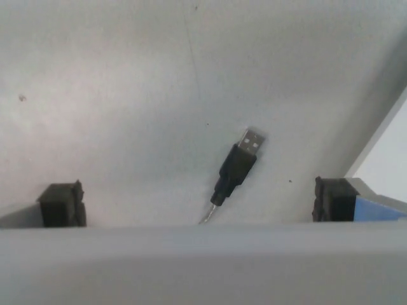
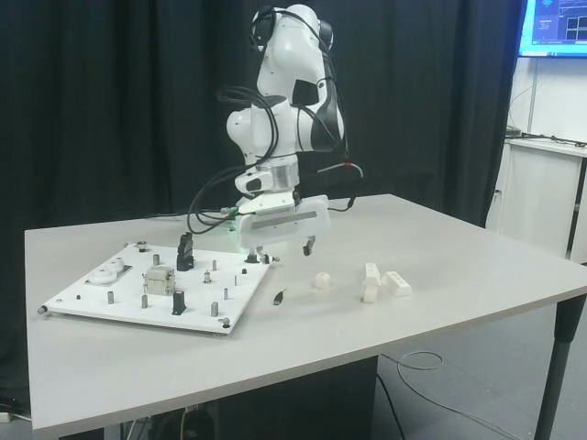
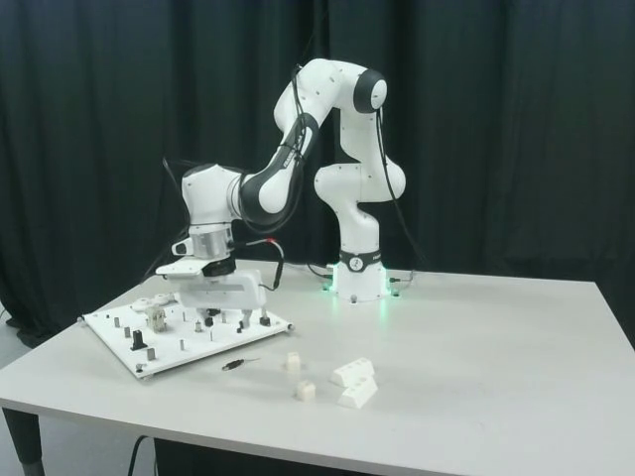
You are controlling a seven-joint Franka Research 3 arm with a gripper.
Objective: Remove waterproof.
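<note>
Hovering wide open and empty, the gripper (image 1: pixel 197 203) hangs over a loose USB plug (image 1: pixel 238 166) beside the white board (image 2: pixel 101 307). The waterproof connector presumably remains on the board; reaching it comes next.

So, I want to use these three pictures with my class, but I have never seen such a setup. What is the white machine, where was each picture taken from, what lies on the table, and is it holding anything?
The white machine is a robot arm bolted to a grey table. At its end is a gripper with two fingers, which stand apart and hold nothing.

Two pictures come from cameras in the room, each looking at the arm and table from a different side. The third comes from a camera on the arm's wrist, looking down past the black fingertips.

On the table lies a white board with small parts and pegs on it. Beside the board lies a black USB plug, directly below the gripper. Further along are several small white blocks.
</note>
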